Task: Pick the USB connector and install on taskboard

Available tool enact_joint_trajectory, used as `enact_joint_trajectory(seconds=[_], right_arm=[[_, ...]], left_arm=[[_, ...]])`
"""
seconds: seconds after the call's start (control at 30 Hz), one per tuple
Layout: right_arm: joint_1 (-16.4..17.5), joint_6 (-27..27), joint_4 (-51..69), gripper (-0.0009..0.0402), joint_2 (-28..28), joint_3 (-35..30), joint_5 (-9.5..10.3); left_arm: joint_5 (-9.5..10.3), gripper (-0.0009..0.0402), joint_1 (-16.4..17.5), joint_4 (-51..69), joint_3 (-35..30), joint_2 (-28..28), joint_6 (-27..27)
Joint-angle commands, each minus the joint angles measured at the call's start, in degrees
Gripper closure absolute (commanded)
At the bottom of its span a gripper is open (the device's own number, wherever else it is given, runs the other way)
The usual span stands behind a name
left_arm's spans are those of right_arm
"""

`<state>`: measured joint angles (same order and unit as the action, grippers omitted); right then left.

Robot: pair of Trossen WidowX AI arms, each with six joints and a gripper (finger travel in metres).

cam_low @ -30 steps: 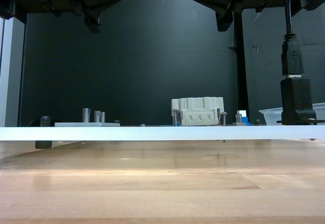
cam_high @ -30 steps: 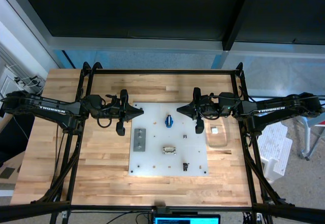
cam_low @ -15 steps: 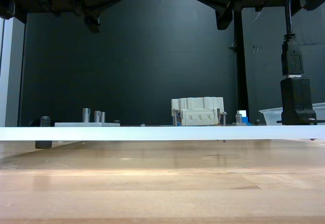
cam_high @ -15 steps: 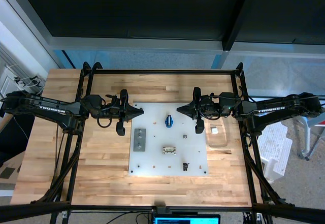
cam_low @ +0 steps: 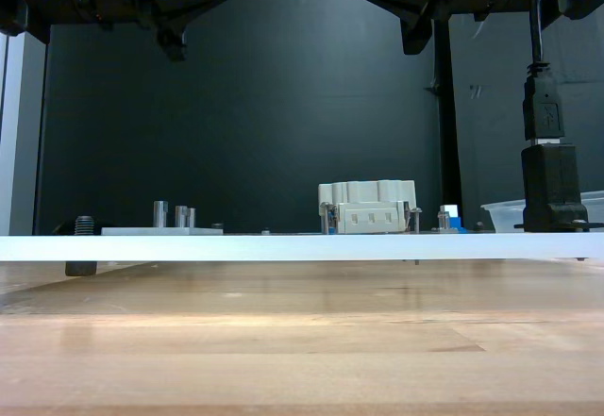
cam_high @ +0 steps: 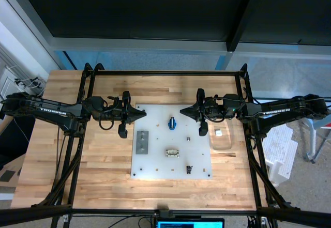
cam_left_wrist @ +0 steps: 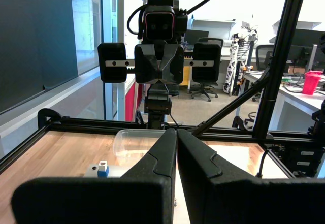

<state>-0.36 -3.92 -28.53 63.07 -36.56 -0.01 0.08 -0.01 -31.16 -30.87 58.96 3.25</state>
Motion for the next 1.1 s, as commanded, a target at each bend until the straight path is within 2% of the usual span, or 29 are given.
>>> enact_joint_trajectory(seconds=[0.03,1.1], right_arm=[[0.02,-0.11,0.02,0.0393,0.02,0.00,0.02],[0.02,-0.09,2.08,0.0393,0.04,0.00,0.04]], left_arm=[[-0.02,0.0393,0.02,-0.02,0.00,0.00,-0.02],[-0.02,0.0393,0.02,-0.02,0.00,0.00,-0.02]])
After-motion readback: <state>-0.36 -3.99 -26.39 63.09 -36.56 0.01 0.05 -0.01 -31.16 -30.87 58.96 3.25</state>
